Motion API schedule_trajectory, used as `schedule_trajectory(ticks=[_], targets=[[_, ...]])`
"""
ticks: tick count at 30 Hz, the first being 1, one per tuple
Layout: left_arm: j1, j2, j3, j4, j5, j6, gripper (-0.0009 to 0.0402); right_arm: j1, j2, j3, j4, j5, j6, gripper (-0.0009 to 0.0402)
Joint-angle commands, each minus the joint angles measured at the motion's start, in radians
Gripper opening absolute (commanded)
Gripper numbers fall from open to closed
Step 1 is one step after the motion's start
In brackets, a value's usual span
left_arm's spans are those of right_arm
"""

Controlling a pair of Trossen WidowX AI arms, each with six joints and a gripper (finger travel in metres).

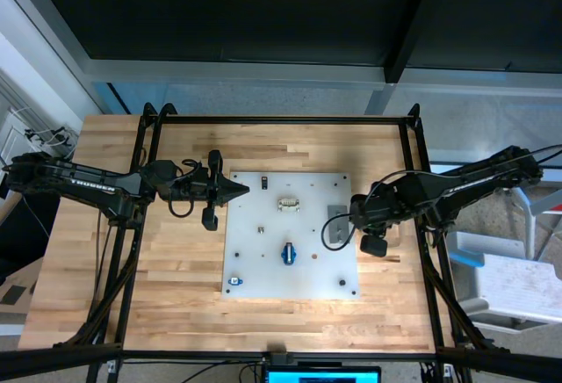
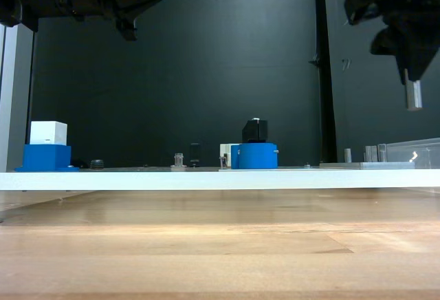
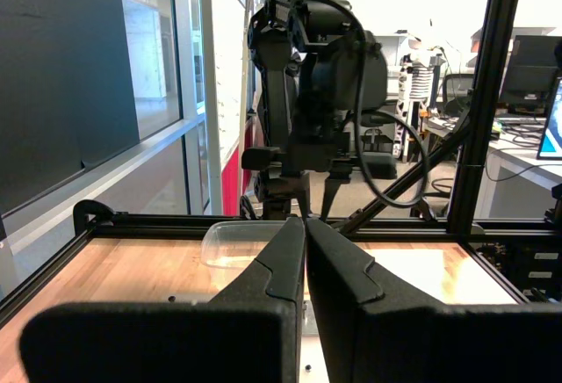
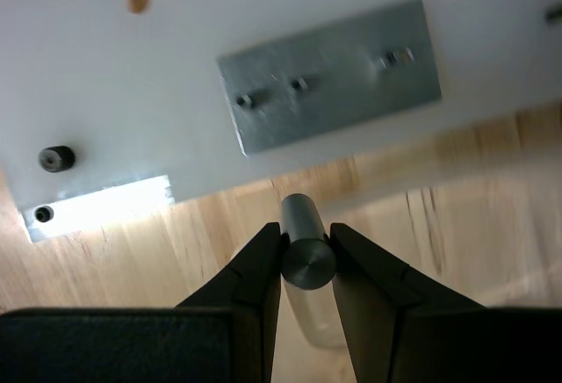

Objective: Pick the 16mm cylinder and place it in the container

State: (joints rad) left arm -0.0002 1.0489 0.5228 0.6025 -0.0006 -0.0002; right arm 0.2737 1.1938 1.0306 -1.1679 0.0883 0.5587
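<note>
Mid-carry: right gripper (image 4: 304,235) is clamping the 16mm cylinder (image 2: 413,95) at right, approx over the container (image 2: 412,151); left gripper (image 3: 305,221) is idling left, closed. Next it's needing lowering, then release.

The left gripper (image 1: 246,188) hangs above the board's (image 1: 263,269) far-left corner. The right gripper (image 4: 305,241) hovers over the board's right edge, the 16mm cylinder (image 4: 307,264) between its fingers, seemingly above the container (image 2: 412,153) just beside the board.
</note>
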Motion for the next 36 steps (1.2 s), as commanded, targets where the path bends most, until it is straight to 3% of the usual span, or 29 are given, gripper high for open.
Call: schedule_trajectory(ticks=[1, 13, 18, 25, 36], targets=[[0.0, 0.0, 0.0, 0.0, 0.0, 0.0, 0.0, -0.006, -0.044, -0.043, 0.001, -0.002, 0.063, 0.0029], [0.0, 0.0, 0.0, 0.0, 0.0, 0.0, 0.0, -0.054, -0.163, -0.163, -0.041, -0.006, 0.169, 0.0029], [0.0, 0.0, 0.0, 0.0, 0.0, 0.0, 0.0, -0.069, -0.188, -0.222, -0.044, -0.066, 0.167, 0.0029], [0.0, 0.0, 0.0, 0.0, 0.0, 0.0, 0.0, -0.108, -0.206, -0.285, -0.037, -0.082, 0.167, 0.003], [0.0, 0.0, 0.0, 0.0, 0.0, 0.0, 0.0, -0.171, -0.206, -0.296, -0.016, -0.073, 0.139, 0.0071]])
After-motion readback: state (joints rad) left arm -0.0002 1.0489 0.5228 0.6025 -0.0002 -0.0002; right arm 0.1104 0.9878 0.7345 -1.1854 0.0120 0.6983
